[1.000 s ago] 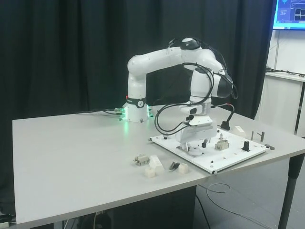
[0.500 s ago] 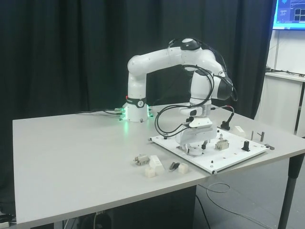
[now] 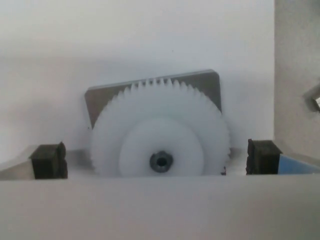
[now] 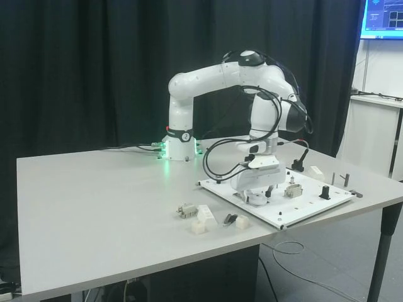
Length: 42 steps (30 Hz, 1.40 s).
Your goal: Remove large gear.
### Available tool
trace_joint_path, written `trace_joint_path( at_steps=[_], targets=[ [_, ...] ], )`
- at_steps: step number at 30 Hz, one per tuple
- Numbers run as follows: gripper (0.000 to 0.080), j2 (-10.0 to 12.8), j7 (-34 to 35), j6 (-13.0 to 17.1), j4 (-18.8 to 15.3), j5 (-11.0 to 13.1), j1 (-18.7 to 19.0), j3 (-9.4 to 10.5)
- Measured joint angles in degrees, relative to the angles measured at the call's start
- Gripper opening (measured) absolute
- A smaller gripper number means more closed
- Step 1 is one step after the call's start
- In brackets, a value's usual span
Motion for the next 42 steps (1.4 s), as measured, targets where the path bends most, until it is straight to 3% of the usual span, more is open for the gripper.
trace_joint_path(
  at_steps=[11,12,17,18,42],
  targets=[
    [0.08,0.0,0.0,0.1,0.0,0.3,-0.4,0.29],
    [0.0702,0.0,0.0,0.2,0.0,0.4,-0.5,0.34],
    [0.0702,0.0,0.0,0.2,0.0,0.7,-0.5,0.46],
    [0.0597,0.0,0.0,0.2,0.0,0.7,-0.5,0.46],
    [0.0599,0.1,0.1,0.0,0.0,0.6,-0.5,0.24]
  ],
)
